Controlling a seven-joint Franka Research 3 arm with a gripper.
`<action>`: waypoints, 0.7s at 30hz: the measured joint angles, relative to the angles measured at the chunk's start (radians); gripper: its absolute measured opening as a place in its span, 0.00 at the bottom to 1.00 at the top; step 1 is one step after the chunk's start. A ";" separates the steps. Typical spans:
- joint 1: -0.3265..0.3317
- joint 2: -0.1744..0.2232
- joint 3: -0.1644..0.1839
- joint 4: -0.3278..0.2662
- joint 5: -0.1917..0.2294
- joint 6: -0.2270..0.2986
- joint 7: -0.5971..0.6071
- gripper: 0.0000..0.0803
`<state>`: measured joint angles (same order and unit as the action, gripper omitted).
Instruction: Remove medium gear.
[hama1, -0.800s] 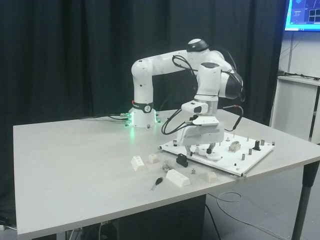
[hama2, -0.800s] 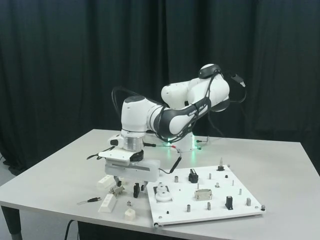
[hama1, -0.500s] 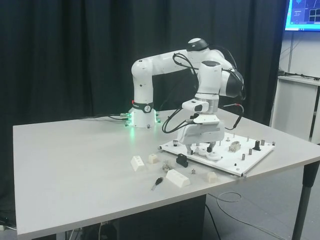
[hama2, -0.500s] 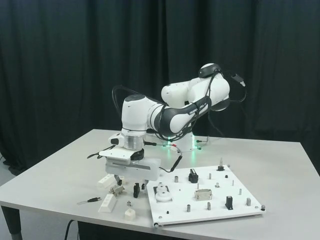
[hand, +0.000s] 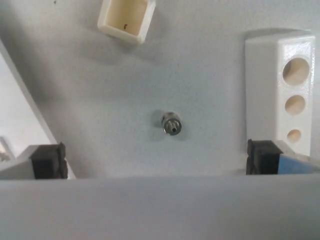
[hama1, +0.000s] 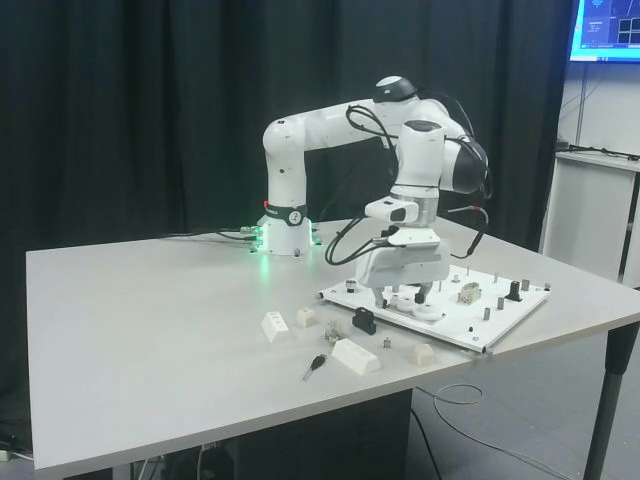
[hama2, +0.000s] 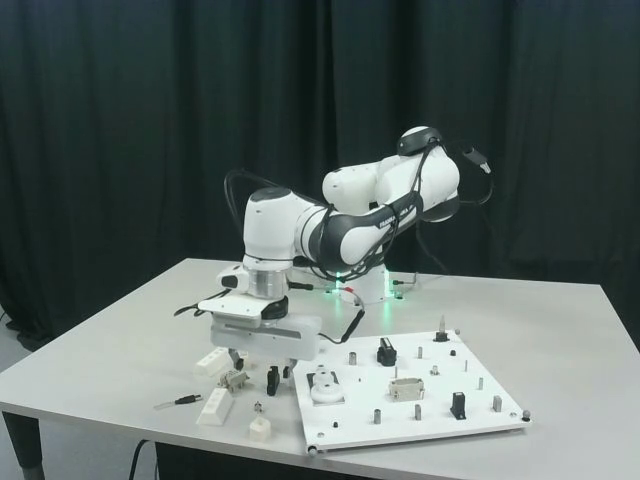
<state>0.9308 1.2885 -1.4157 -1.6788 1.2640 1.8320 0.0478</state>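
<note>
The white gear (hama2: 326, 389) sits on the white board (hama2: 420, 425) near its front left corner; in the first room view the gear (hama1: 426, 309) lies just behind my hand. My gripper (hama2: 258, 368) hangs above the grey table beside the board's left edge, apart from the gear. In the wrist view the gripper (hand: 155, 159) is open wide, with black fingertips (hand: 48, 160) on either side and nothing between them. A small metal pin (hand: 171, 123) stands on the table straight below.
Next to the pin lie a white block with three holes (hand: 294, 95) and a small open square piece (hand: 126, 18). A black-handled tool (hama1: 315, 364), more white blocks (hama1: 275, 327) and a black part (hama1: 364, 320) lie by the board. Pegs and fittings (hama2: 454, 404) stand on the board.
The hand has risen slightly above the table. The parts on the table and board have not moved.
</note>
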 joint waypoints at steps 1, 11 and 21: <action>0.000 0.000 -0.001 0.000 0.000 0.000 0.000 1.00; 0.000 0.000 -0.006 0.002 -0.009 0.000 -0.002 1.00; 0.000 0.000 -0.006 0.006 -0.014 0.000 -0.003 1.00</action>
<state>0.9307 1.2885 -1.4219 -1.6732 1.2496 1.8319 0.0447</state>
